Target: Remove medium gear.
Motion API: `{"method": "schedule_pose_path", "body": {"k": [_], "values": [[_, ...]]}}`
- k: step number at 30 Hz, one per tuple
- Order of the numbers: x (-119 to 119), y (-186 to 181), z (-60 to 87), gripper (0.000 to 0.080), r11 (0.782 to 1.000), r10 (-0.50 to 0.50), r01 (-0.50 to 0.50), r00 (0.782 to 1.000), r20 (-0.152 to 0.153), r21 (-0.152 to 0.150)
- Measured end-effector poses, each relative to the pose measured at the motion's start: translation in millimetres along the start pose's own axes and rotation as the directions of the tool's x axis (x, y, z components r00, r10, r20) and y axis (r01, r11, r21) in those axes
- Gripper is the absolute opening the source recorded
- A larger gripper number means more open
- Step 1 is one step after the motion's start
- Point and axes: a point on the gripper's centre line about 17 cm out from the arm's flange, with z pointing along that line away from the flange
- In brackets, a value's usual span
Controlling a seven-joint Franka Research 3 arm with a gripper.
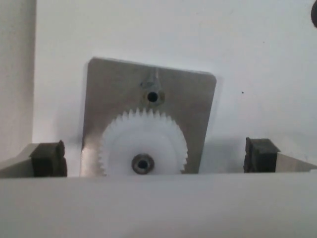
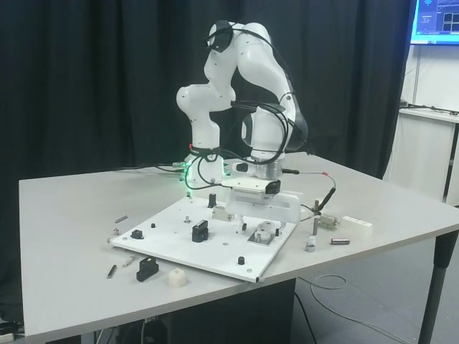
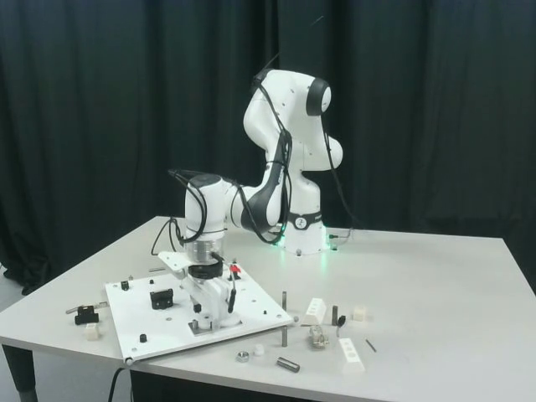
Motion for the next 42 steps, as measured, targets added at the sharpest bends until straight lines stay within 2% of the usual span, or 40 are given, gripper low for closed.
{"method": "schedule_pose_path", "body": {"k": [15, 16, 24, 25, 26, 27, 42], "values": [[2.8, 1.6, 5.8, 0.08, 1.0, -0.01, 0.01, 1.0, -0.011, -0.004], [2.9, 1.7, 5.9, 0.0651, 1.0, -0.009, 0.009, 1.0, -0.011, -0.004], [3.5, -6.1, 6.3, 0.0651, 1.0, -0.016, 0.017, 1.0, -0.022, 0.007], [3.5, -6.1, 6.3, 0.0471, 1.0, -0.016, 0.016, 1.0, -0.022, 0.007], [3.5, -6.0, 6.2, 0.0471, 1.0, -0.016, 0.016, 1.0, -0.022, 0.007], [3.5, -6.2, 6.2, 0.0397, 1.0, -0.016, 0.016, 1.0, -0.022, 0.007], [3.6, -6.2, 5.9, 0.0398, 1.0, -0.014, 0.014, 1.0, -0.022, 0.008]]}}
